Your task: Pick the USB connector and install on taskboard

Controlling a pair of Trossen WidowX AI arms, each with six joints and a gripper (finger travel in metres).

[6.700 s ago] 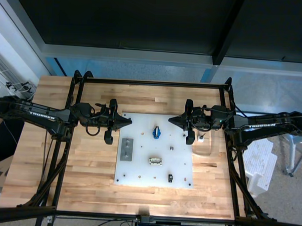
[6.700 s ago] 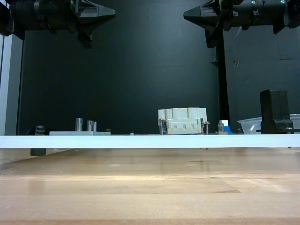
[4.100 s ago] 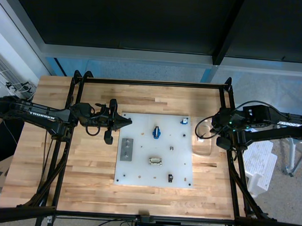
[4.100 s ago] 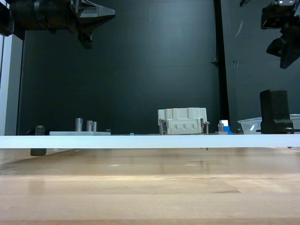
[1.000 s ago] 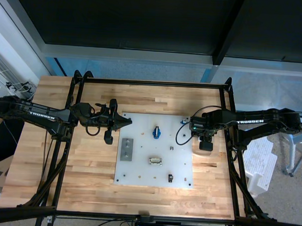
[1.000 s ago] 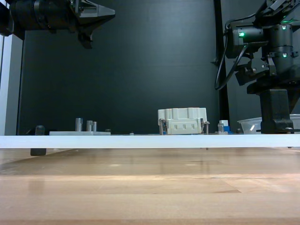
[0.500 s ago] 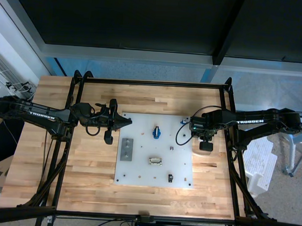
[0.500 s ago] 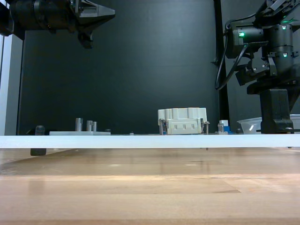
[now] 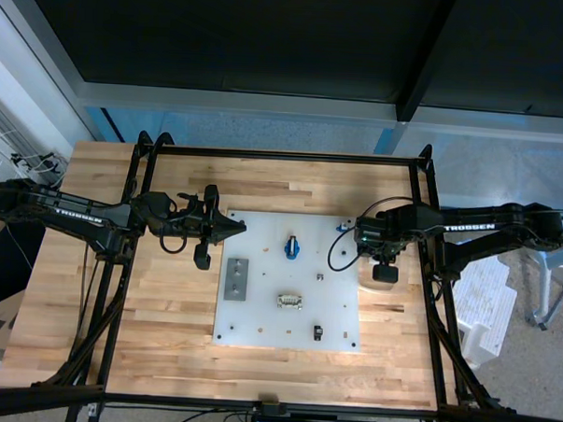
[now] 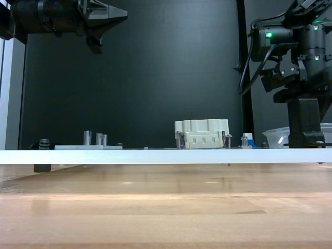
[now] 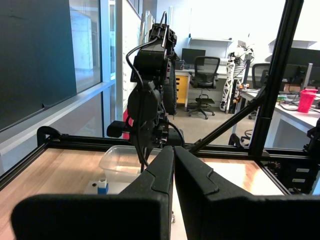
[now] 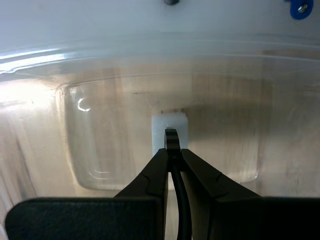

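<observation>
The USB connector (image 12: 170, 127) is a small white block with a black cable, seen in the right wrist view inside the clear plastic tray (image 12: 100, 145). My right gripper (image 12: 172, 152) is shut on it, pointing down over the tray (image 9: 373, 283) just off the right edge of the taskboard (image 9: 258, 322). I cannot tell whether the connector touches the tray floor. In the low view the black socket (image 10: 303, 124) hides the right gripper's tips. My left gripper (image 9: 236, 226) hangs shut and empty above the board's left edge (image 10: 116, 13) (image 11: 173, 150).
On the white board stand a blue knob (image 9: 292, 247), a grey block (image 9: 236, 278), a beige multi-pin connector (image 9: 291, 301) (image 10: 202, 135) and a small black socket (image 9: 318, 332). A black frame (image 9: 284, 156) borders the wooden table. A small blue part (image 9: 341, 228) sits at the board's far right corner.
The right arm swung off the board to the right, then came down into the tray and closed on the connector. In the last second it rose slightly. The left arm stayed still.
</observation>
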